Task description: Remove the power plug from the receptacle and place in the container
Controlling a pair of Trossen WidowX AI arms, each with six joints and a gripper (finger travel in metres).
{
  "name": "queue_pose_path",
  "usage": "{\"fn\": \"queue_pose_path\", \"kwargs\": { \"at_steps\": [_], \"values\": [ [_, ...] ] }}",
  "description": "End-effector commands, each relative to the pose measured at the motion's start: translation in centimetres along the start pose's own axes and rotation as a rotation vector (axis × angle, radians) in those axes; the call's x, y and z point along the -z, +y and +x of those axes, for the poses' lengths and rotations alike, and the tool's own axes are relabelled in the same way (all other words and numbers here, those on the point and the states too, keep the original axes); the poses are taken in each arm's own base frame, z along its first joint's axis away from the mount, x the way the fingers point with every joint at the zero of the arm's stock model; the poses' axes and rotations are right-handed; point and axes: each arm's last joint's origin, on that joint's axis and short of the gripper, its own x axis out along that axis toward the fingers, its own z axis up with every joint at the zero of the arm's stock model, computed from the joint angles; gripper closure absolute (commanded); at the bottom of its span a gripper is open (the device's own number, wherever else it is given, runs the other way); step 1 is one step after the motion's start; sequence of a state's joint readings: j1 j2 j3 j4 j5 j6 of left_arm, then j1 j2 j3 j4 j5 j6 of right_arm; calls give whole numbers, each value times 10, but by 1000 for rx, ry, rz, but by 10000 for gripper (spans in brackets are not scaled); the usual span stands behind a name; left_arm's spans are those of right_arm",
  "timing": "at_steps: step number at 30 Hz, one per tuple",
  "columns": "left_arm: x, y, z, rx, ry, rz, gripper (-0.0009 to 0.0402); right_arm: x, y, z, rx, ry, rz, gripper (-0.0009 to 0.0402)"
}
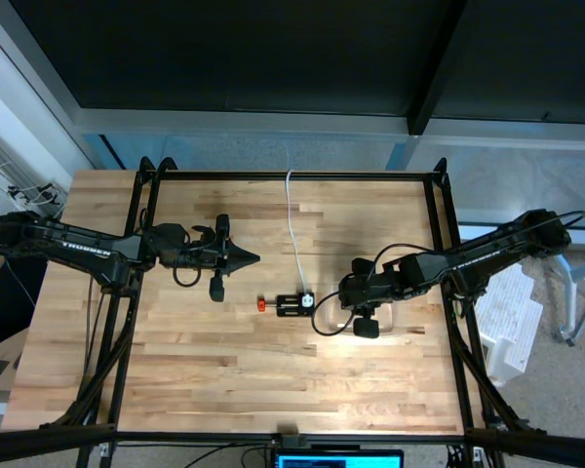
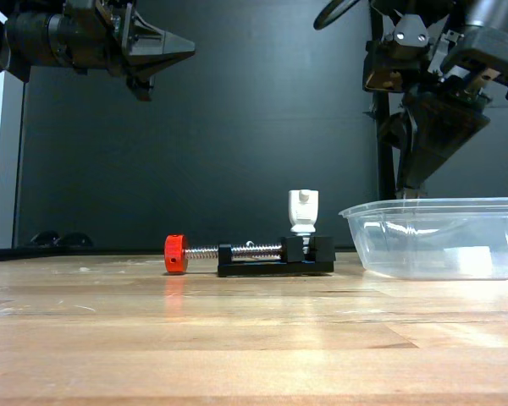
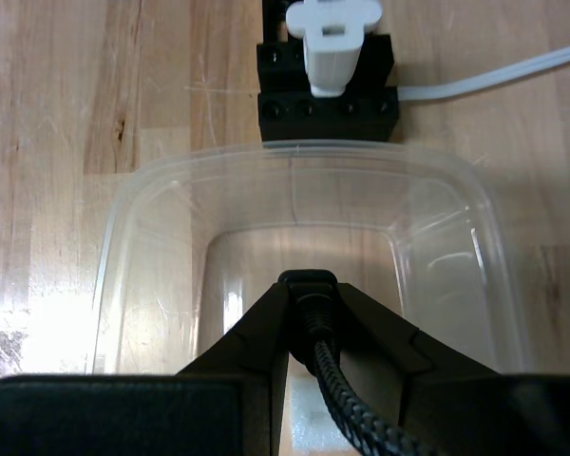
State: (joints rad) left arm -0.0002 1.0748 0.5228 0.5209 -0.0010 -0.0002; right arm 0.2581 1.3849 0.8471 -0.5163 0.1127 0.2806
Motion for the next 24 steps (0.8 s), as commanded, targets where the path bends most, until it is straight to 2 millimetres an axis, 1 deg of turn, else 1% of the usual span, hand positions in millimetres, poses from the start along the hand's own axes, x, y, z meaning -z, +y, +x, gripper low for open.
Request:
{"fn": "queue_pose_path", "kwargs": {
  "at_steps": [1, 6, 8, 14, 24],
  "values": [
    [0, 0, 0, 0, 0, 0, 393, 2, 0, 3, -8, -24, 1, 393],
    [0, 0, 0, 0, 0, 0, 393, 6, 0, 8, -15, -45, 1, 392],
    [0, 0, 0, 0, 0, 0, 393, 7, 1, 9, -19, -58, 2, 383],
    [0, 0, 0, 0, 0, 0, 393, 11, 0, 13, -22, -69, 8, 331],
    [0, 0, 0, 0, 0, 0, 393, 13, 0, 10, -3, -87, 11, 250]
  ]
}}
